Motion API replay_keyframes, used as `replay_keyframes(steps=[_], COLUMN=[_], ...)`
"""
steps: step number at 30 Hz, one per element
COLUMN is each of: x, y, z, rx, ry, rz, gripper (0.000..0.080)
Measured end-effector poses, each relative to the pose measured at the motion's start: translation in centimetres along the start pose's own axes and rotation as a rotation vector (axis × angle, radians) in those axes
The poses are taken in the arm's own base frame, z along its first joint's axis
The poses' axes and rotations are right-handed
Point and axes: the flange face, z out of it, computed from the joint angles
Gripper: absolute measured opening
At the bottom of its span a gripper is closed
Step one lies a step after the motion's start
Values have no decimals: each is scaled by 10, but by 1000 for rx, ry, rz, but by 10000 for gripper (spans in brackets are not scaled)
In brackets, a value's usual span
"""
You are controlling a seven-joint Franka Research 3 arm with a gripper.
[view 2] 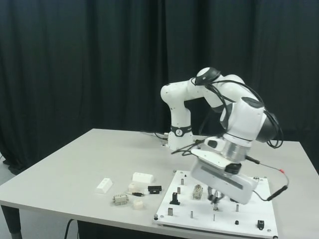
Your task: Place Ethernet.
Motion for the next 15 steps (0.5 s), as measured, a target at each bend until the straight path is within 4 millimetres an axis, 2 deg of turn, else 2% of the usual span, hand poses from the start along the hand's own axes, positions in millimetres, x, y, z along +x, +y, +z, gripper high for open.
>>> replay_keyframes(steps=[15], x=[74], y=[24], z=[18], rx=[-91], ry=[41], rz=[131], gripper=[79])
